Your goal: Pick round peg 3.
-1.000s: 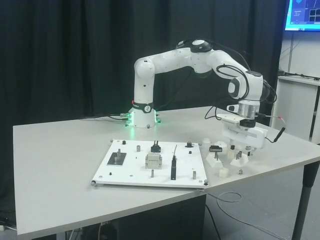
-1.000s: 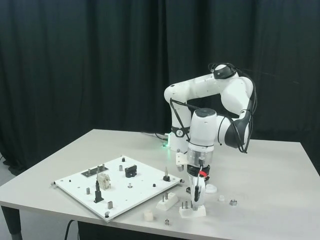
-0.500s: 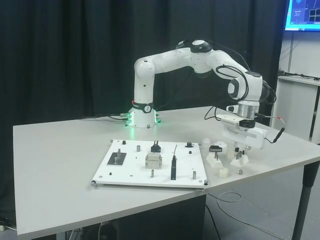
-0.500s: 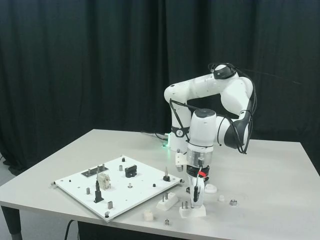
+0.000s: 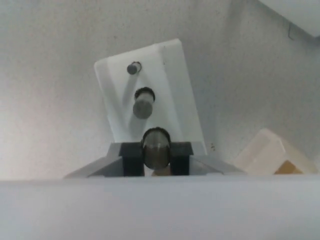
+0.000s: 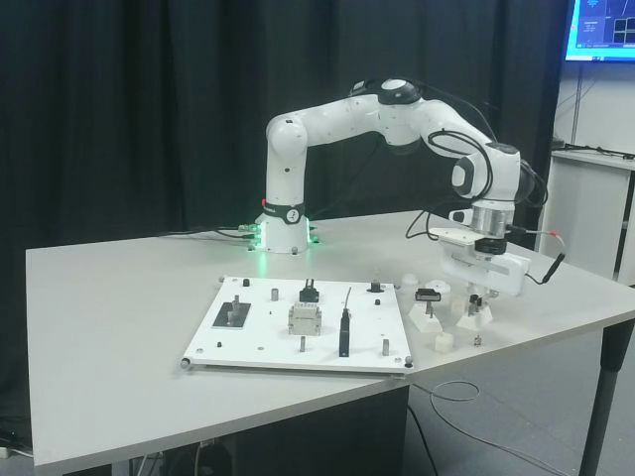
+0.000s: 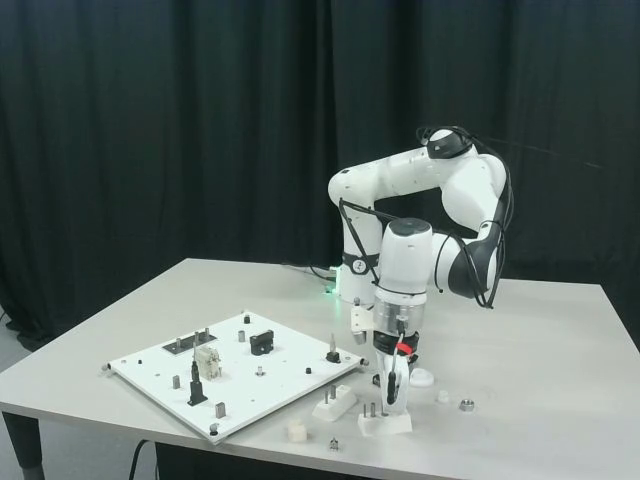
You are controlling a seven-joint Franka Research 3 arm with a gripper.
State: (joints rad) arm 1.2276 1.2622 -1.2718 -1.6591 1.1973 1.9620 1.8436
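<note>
Clamped between the two black fingertips of the gripper (image 5: 156,159) is round peg 3 (image 5: 156,147), a short grey cylinder seen end-on in the wrist view, with a pad pressed against each side of it. Directly below the held peg lies a white peg holder (image 5: 150,95), a small block resting on the grey table (image 5: 50,75). Two more grey pegs stand upright in that block: a middle peg (image 5: 142,105) close to the held one, and a thinner peg (image 5: 133,68) at the far end. A pale block (image 5: 267,152) sits just beside the holder on the table.

From the second room view, the gripper (image 7: 393,392) hangs straight down from the white arm (image 7: 420,180), just above the peg holder (image 7: 385,422) near the table's front edge. To one side of it lies a white assembly board (image 7: 230,375) carrying small black and grey parts. A white ring (image 7: 420,377) and a small nut (image 7: 465,405) lie on the table close by.
</note>
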